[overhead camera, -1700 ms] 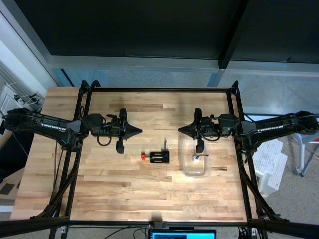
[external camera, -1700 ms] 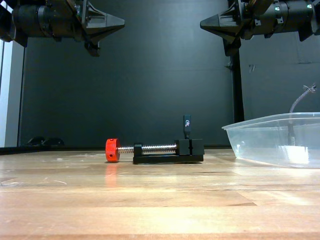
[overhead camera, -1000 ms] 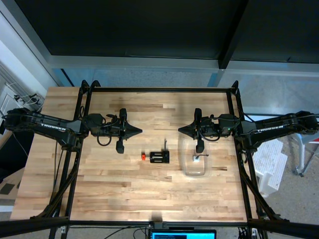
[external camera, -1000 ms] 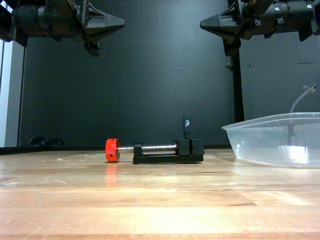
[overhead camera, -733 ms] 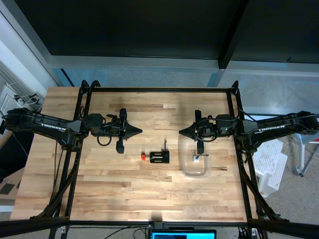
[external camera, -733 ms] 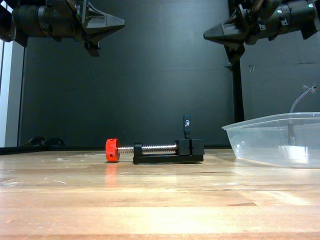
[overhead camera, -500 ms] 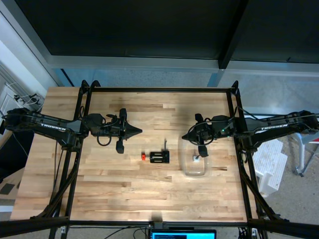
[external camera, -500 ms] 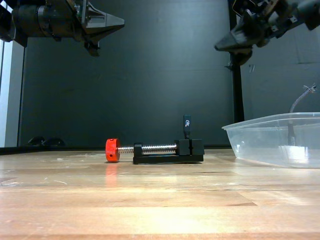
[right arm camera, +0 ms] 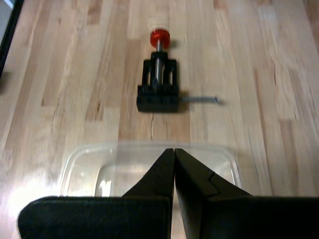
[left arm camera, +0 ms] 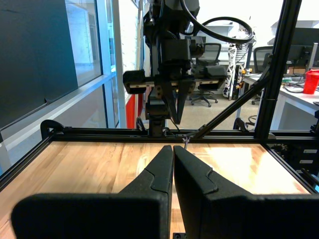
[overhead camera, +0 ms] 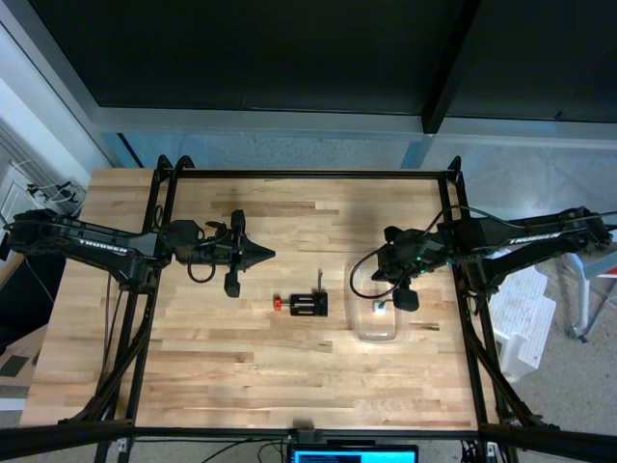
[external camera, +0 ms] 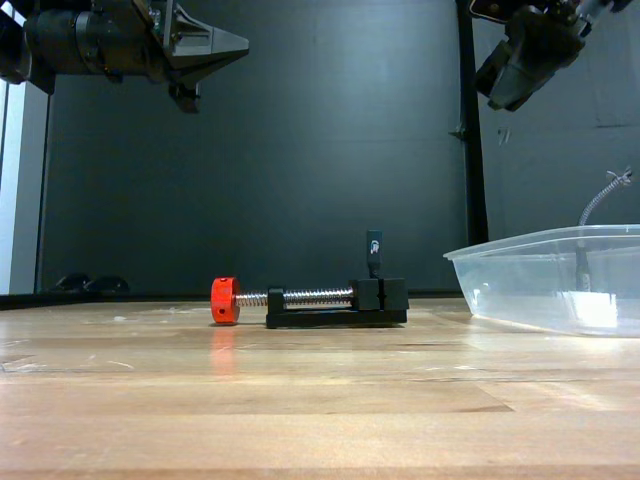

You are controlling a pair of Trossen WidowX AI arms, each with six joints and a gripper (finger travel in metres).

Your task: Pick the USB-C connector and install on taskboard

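Wood-plank counter (overhead camera: 241, 357) with both arms raised above it. You will find the taskboard (overhead camera: 308, 305) lying flat near the counter's middle. Its red-orange knob (overhead camera: 277, 304) points toward the left arm, and a thin dark pin (external camera: 373, 250) stands upright at the other end. Just beside the taskboard, on the right arm's side, sits a clear plastic tray (external camera: 500, 285). The USB-C connector (external camera: 581, 268) lies inside this tray. In the low view it shows through the wall as a dark sliver next to a small white square piece (external camera: 590, 305), with a braided cable (external camera: 603, 195) rising above the rim. Your left gripper (left arm camera: 173, 149) hangs level and high over the counter, well apart from the taskboard on the knob side. It points toward the right arm, and its jaws are clenched together with nothing between them. Your right gripper (right arm camera: 174, 154) is held high and tilted downward over the tray's edge nearest the taskboard. Its jaws are likewise pressed tight on nothing, and neither gripper touches the connector, tray or taskboard.
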